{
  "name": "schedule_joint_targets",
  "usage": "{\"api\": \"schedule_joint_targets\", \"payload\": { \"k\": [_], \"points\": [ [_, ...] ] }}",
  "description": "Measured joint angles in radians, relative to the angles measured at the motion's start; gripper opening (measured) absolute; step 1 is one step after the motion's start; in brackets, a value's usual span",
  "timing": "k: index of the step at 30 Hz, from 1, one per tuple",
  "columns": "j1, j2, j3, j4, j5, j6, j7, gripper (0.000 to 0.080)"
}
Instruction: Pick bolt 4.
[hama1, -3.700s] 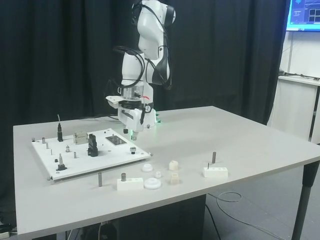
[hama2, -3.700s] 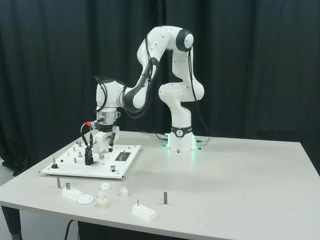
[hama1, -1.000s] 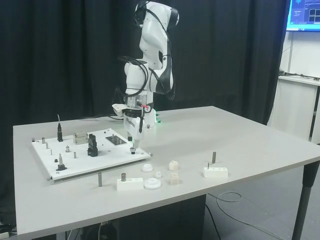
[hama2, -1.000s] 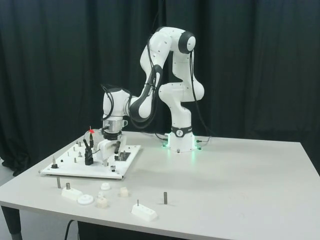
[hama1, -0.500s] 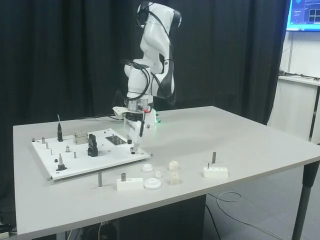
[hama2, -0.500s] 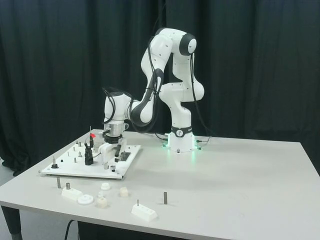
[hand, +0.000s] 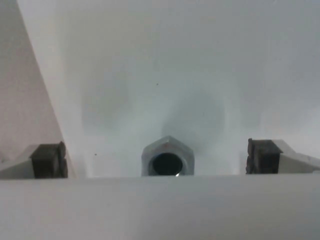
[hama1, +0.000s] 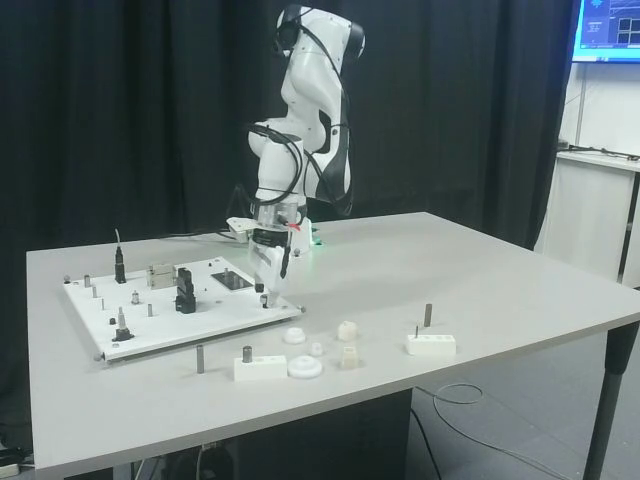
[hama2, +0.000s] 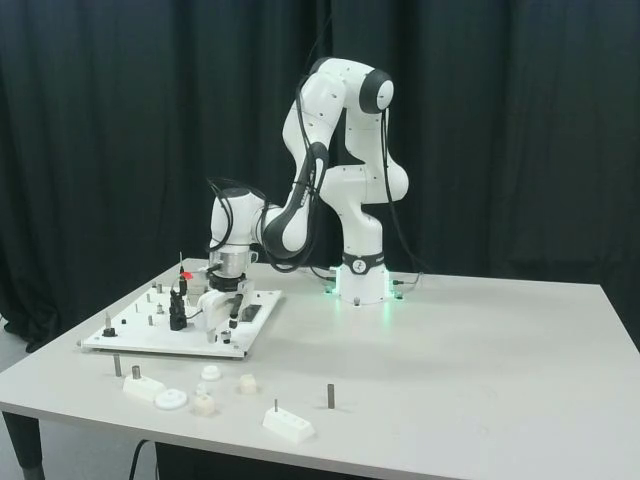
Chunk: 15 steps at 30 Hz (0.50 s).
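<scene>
both fingers (hand: 49, 160) of end effector (hand: 156, 161) spread wide, bolt 4 (hand: 167, 159) centred between, untouched.

Bolt sitting head-up in the white board

The bolt (hand: 167, 159) shows a grey hex head with a dark round socket in its middle, low centre of the wrist picture. It stands upright in the white board (hand: 165, 75), near the board's edge.
</scene>
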Motion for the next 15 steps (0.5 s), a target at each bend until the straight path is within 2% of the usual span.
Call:
{"api": "schedule_joint_targets", "payload": {
  "k": [14,15],
  "points": [
    [-0.027,0.007,0.026,0.000,0.000,0.014,-0.006,0.0800],
    [-0.028,0.007,0.027,0.000,0.000,0.014,-0.007,0.0652]
  ]
}}
